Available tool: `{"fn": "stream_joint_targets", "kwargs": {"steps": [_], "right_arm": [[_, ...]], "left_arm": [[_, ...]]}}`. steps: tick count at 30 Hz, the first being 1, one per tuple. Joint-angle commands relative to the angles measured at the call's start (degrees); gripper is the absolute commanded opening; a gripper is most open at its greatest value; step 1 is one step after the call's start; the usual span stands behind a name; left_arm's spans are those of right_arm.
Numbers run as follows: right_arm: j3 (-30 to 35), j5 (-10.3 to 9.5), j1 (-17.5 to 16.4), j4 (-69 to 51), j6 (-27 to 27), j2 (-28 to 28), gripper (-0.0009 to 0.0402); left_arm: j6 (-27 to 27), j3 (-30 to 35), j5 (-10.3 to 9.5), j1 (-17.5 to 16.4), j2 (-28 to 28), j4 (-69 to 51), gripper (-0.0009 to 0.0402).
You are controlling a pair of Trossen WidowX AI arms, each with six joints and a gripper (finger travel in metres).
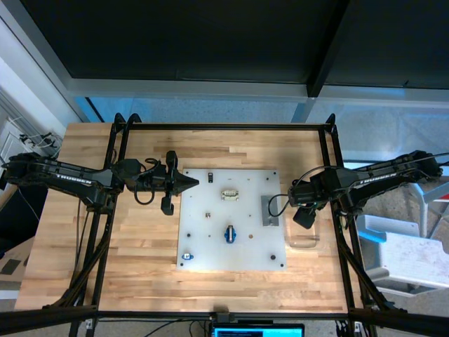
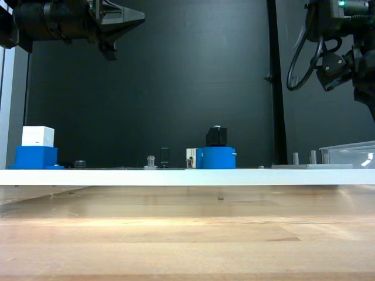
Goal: Pick the 16mm cylinder and place it in the taskboard
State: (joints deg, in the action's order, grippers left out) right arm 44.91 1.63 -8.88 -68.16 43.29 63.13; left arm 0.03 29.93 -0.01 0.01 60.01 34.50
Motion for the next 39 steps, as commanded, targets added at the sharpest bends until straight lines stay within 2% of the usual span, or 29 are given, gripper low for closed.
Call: {"fn": "stream_joint_targets", "kwargs": {"steps": [1, 7, 14, 39], "right_arm": [[-1.0, -0.28, -0.3, 1.0, 0.5, 0.4, 0.0213], [-2.5, -0.22, -0.5, 3.5, 1.0, 0.4, 0.0213], [-2.5, -0.22, -0.8, 4.4, 0.8, 3.0, 0.0213], [-8.6, -0.2, -1.7, 11.6, 0.8, 3.4, 0.0212]], "left_arm": [[0.0, 0.0, 0.0, 0.0, 0.0, 0.0, 0.0], [0.0, 0.0, 0.0, 0.0, 0.0, 0.0, 0.0], [0.0, 0.0, 0.0, 0.0, 0.0, 0.0, 0.0], [0.0, 0.0, 0.0, 0.0, 0.0, 0.0, 0.0]]}}
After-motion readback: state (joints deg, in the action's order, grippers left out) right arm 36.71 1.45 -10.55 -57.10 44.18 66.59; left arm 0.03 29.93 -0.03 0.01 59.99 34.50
